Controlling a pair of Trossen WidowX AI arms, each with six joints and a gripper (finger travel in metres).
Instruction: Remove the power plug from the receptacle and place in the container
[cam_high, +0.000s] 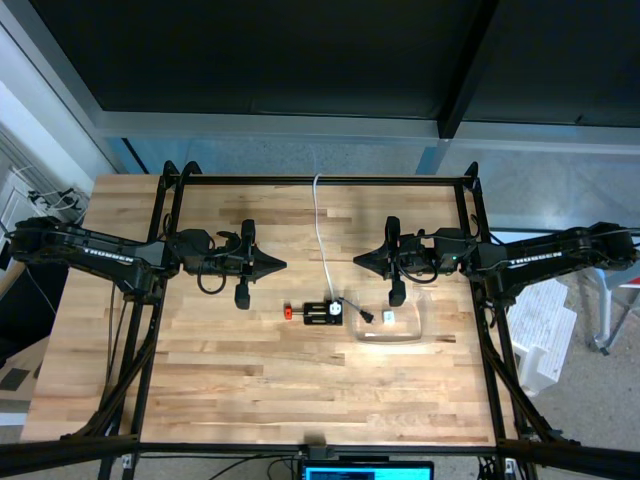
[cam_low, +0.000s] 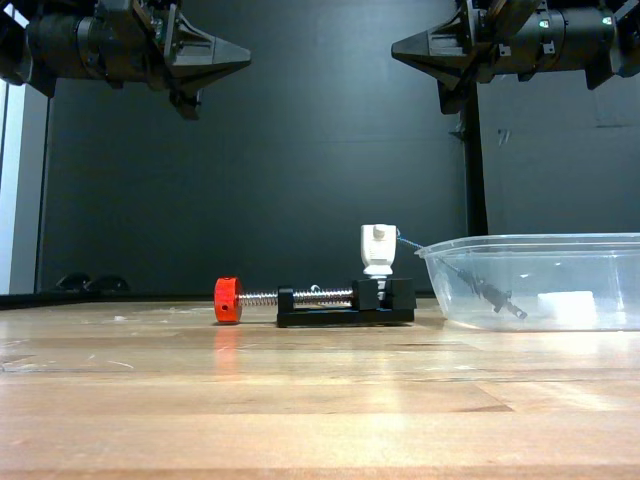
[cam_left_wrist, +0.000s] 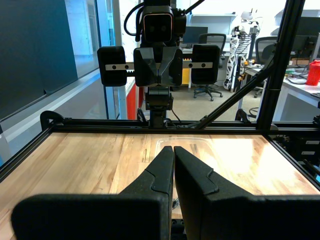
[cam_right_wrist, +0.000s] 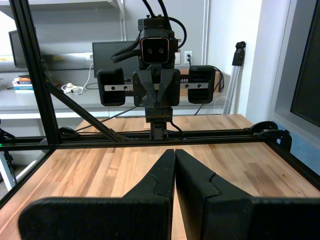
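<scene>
Wood table (cam_high: 250, 400) beneath left gripper (cam_high: 283, 265), right gripper (cam_high: 357, 261)

- The plug (cam_high: 366, 318) is seen lying in the container (cam_high: 388, 343), just right of the receptacle (cam_high: 333, 308).
- The left gripper (cam_high: 281, 265) and right gripper (cam_high: 358, 260) are held high behind them, tips facing.

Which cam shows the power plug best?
Low view: the power plug lies inside the clear container, seen side-on. High view shows only a small dark shape there. Wrist views miss it. Both shut, the left end effector and right end effector hang above the table.
</scene>
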